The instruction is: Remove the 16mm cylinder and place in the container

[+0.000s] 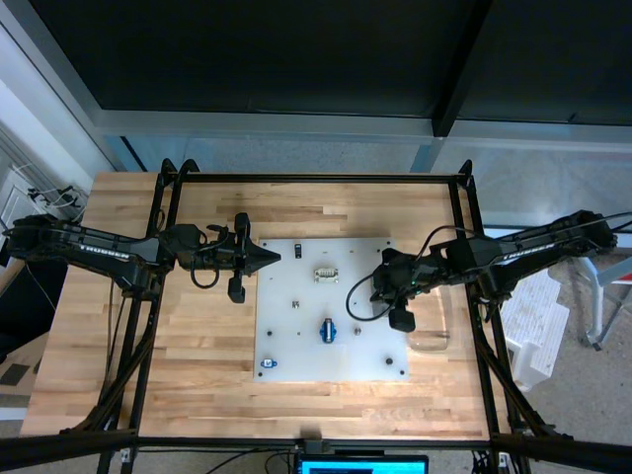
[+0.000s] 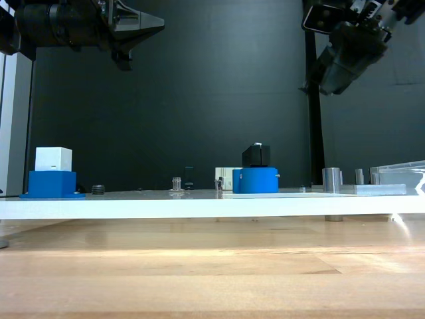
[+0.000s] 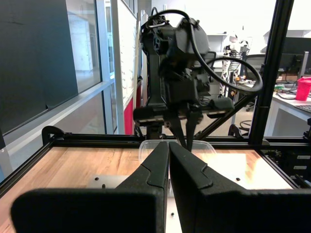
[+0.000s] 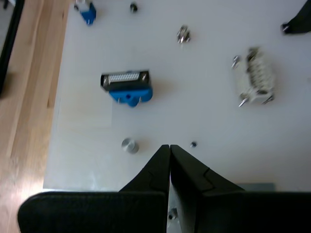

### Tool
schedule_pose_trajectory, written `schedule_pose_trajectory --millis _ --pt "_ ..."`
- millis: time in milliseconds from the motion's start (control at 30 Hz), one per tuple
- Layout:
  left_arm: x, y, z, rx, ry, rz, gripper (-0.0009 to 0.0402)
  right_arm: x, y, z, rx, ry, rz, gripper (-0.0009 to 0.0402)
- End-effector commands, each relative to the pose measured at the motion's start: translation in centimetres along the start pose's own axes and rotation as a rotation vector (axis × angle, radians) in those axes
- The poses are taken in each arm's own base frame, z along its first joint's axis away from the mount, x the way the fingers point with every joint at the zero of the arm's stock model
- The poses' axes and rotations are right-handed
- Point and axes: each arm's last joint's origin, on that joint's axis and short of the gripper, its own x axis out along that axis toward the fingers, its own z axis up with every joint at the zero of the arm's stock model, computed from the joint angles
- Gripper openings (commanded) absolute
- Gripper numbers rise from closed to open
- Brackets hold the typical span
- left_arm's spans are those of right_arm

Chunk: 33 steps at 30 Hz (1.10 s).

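Note:
The 16mm cylinder (image 4: 129, 145) is a short silver peg standing upright on the white task board (image 1: 296, 346), right of the blue connector (image 1: 327, 331). The cylinder (image 1: 355, 333) also shows in the low view (image 2: 331, 179). My right gripper (image 1: 379, 287) hangs shut and empty high above the board's right part, tilted down, its tips (image 4: 169, 147) close beside the peg in its wrist view. The clear container (image 1: 434, 321) sits off the board's right edge, partly under the right arm. My left gripper (image 1: 270, 257) hovers shut and empty over the board's left edge, pointing right.
The board also carries a white multi-pin connector (image 1: 325, 274), a small blue fitting (image 1: 267, 363), a small stud (image 1: 295, 307) and a grey flat block (image 2: 378, 189). Black frame rails (image 1: 316, 179) ring the wooden table.

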Motion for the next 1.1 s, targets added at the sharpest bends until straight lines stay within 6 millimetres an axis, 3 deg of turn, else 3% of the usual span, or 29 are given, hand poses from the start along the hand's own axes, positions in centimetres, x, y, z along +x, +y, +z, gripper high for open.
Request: schedule_pose_trajectory --millis 33,433,867,1100 --pt "0.0 0.0 0.0 0.0 0.0 0.0 0.0 0.8 0.8 -0.3 -0.007 0.042 0.011 0.0" --pt "0.0 0.0 0.0 0.0 0.0 0.0 0.0 2.9 2.9 0.9 -0.063 0.258 -0.014 0.0009" --pt "0.0 0.0 0.0 0.0 0.0 0.0 0.0 6.9 4.2 2.9 -0.043 0.362 -0.09 0.0167" --pt "0.0 0.0 0.0 0.0 0.0 0.0 0.0 8.9 4.8 3.3 -0.044 0.421 -0.107 0.0209"
